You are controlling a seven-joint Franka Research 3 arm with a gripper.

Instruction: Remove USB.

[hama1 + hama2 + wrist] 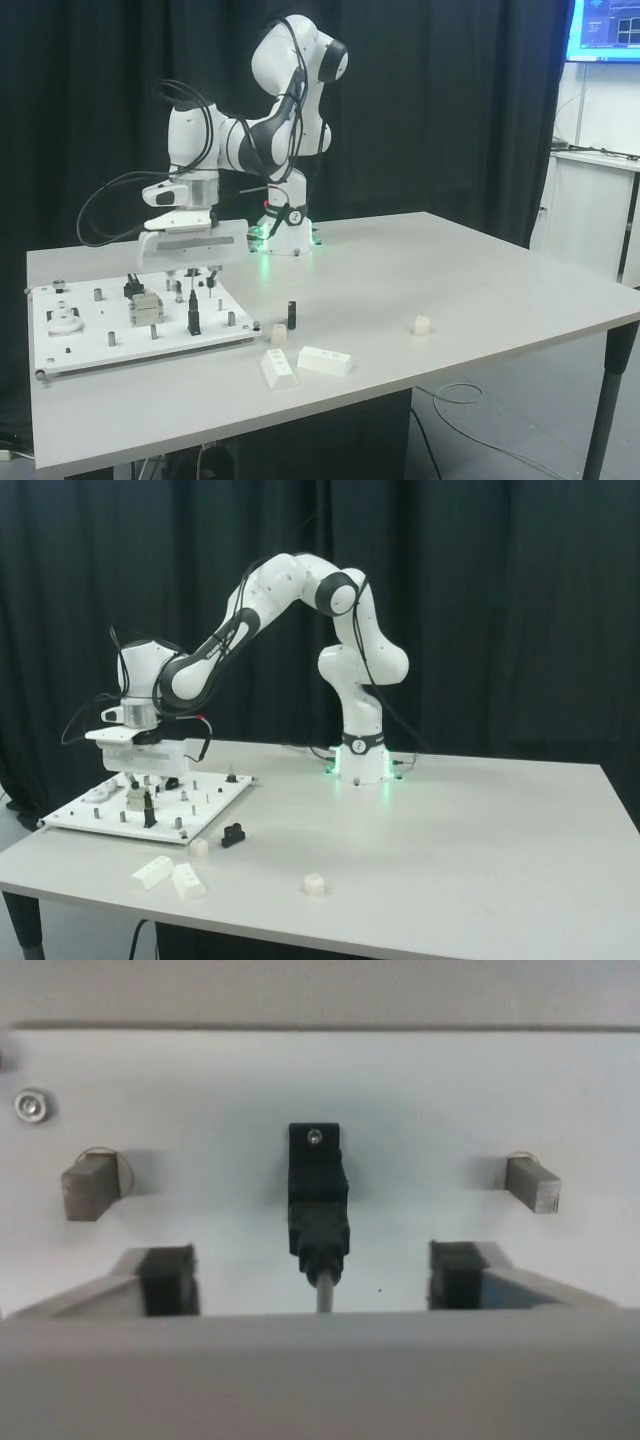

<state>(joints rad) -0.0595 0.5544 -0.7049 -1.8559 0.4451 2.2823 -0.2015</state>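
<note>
The hand (318, 1275) hangs above the white board (140, 335) with its fingers (165, 1278) spread wide and grasping nothing, one on each side of the black USB plug (319, 1222). The plug stands upright in its black socket (315, 1150) on the board, its grey cable (326, 1295) running up toward the wrist camera (neither finger touches it). Two grey pegs (92, 1186) rise from the board to either side of the socket, well apart from it. In the room views the white arm (270, 605) reaches from its green-lit base (362, 770) down over the board at the surface's (480, 820) far end. Off the board lie two white blocks (170, 875), a small black part (233, 833) and a white cube (314, 883)
</note>
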